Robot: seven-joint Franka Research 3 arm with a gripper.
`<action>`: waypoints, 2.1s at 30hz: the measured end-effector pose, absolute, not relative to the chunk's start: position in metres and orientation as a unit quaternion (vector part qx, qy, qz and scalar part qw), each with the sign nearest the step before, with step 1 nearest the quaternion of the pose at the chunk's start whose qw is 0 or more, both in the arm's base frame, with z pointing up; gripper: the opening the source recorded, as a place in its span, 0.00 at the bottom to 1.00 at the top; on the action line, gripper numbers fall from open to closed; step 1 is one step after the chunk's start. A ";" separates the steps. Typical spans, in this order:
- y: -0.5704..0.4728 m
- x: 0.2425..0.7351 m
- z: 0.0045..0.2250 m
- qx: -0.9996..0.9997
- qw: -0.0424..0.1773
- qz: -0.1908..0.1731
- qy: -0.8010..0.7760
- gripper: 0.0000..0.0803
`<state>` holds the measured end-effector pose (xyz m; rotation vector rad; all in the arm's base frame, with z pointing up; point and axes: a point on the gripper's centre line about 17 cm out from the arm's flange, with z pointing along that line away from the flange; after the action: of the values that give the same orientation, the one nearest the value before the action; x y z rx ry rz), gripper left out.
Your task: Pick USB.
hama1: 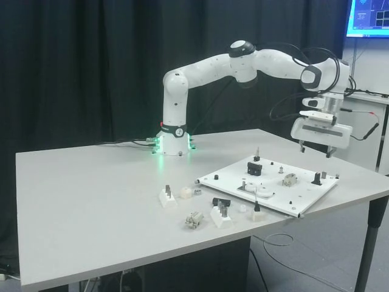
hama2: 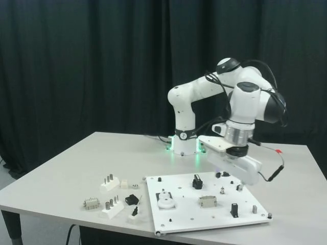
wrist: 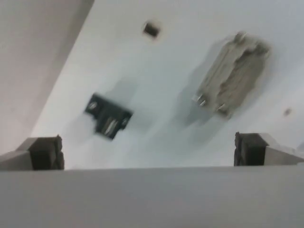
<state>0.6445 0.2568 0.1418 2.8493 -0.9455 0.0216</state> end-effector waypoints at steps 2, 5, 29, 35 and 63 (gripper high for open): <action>0.246 0.645 0.142 0.952 0.072 0.007 -0.298 1.00; 0.229 0.648 0.141 0.960 0.075 0.009 -0.268 1.00; 0.105 0.656 0.141 0.988 0.068 0.036 -0.131 1.00; 0.080 0.660 0.138 0.989 0.055 0.051 -0.127 1.00; -0.008 0.687 0.108 0.987 0.056 0.110 -0.106 1.00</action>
<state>0.6875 -0.0079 0.1083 2.9948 -0.3206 0.3337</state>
